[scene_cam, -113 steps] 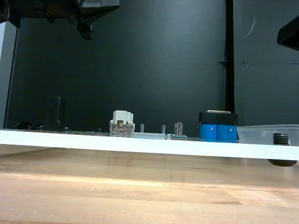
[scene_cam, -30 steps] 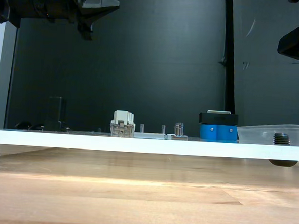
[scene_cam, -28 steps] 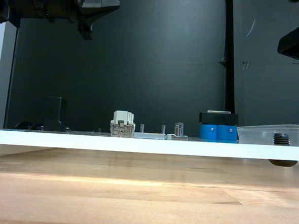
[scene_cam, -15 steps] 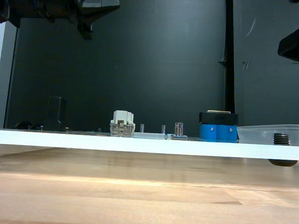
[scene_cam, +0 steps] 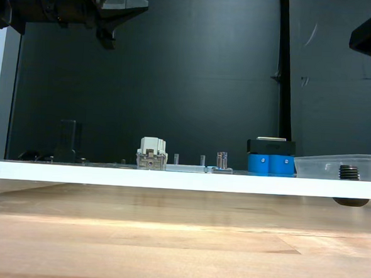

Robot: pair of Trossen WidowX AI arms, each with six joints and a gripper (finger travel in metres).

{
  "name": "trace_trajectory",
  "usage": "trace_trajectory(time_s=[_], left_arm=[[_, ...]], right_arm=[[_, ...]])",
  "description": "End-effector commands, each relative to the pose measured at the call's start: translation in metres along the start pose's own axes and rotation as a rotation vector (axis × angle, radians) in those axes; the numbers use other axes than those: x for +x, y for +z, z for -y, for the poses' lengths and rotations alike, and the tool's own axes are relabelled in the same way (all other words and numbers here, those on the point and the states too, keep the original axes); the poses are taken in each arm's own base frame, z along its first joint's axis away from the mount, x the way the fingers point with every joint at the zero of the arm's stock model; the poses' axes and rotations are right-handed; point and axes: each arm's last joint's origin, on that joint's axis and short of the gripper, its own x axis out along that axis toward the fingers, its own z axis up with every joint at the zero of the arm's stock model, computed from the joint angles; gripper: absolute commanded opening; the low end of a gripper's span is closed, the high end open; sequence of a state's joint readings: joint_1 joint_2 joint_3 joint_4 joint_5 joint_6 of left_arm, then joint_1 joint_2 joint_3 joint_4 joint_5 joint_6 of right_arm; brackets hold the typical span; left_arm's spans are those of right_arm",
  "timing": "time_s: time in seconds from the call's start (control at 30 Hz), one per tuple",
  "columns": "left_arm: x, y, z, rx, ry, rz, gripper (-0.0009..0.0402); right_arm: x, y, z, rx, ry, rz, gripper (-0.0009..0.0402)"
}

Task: Pick the RJ45 connector and install on taskboard

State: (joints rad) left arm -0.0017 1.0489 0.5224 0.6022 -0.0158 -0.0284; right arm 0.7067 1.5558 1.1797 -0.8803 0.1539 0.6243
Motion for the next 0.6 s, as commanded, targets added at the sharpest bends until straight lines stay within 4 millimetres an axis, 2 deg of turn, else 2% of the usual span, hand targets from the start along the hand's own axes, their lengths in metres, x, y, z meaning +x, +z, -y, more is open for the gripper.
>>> trace_trajectory(time_s=[0.03, 0.3, 0.6], left_arm=[[0.000, 0.000, 0.000, 0.000, 0.000, 0.000, 0.0000], [0.000, 0.000, 0.000, 0.000, 0.000, 0.001, 0.0000], [0.000, 0.000, 0.000, 0.000, 0.000, 0.000, 0.0000]], right_arm=[[-0.009, -0.001, 0.002, 0.003, 0.010, 0.016, 0.0227], [-0.028, -0.006, 0.009, 0.029, 0.024, 0.032, 0.0227], [-0.029, -0.006, 0.009, 0.027, 0.034, 0.030, 0.0227]])
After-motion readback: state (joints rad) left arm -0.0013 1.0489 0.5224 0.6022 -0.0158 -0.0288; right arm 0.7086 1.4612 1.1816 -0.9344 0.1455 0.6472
